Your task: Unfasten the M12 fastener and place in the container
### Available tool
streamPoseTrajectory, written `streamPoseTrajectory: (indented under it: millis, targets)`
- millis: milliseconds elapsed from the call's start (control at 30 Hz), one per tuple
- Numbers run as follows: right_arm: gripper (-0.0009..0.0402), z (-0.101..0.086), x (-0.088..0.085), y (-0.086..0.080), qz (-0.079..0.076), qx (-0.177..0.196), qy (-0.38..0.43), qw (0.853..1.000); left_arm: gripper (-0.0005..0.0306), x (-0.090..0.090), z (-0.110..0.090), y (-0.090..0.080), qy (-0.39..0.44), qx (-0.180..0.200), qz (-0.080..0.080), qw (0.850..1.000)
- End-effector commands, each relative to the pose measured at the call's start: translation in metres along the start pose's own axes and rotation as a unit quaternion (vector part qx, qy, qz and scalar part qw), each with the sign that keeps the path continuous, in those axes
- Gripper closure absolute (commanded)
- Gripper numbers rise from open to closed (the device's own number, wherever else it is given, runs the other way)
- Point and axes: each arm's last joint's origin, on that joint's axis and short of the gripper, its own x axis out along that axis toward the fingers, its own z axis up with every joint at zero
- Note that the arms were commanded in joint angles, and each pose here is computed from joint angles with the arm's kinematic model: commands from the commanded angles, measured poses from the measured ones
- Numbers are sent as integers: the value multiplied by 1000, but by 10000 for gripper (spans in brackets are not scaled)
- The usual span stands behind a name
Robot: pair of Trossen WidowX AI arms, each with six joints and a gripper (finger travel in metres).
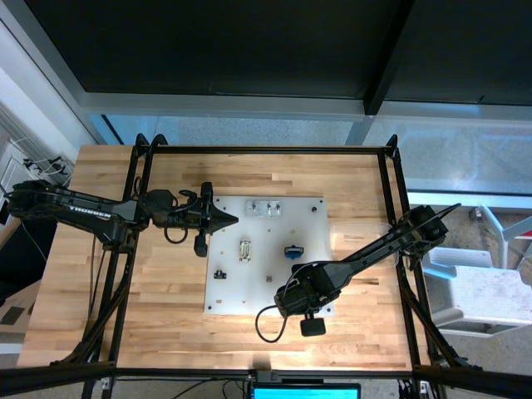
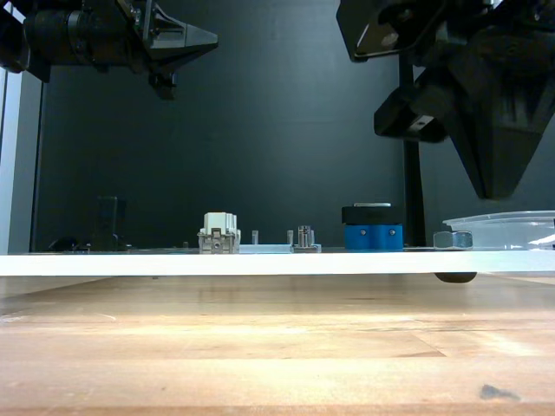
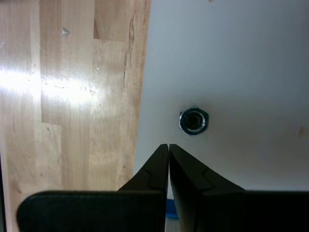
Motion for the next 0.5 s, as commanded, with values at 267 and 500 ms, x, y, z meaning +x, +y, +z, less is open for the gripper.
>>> streamPoseTrajectory:
  millis: [267, 500]
  targets:
    - [393, -3, 13, -3, 3, 14, -8, 1000, 300, 0, 0, 0, 0, 0, 0, 1000]
    - [393, -4, 18, -5, 5, 15, -13, 1000, 300, 0, 0, 0, 0, 0, 0, 1000]
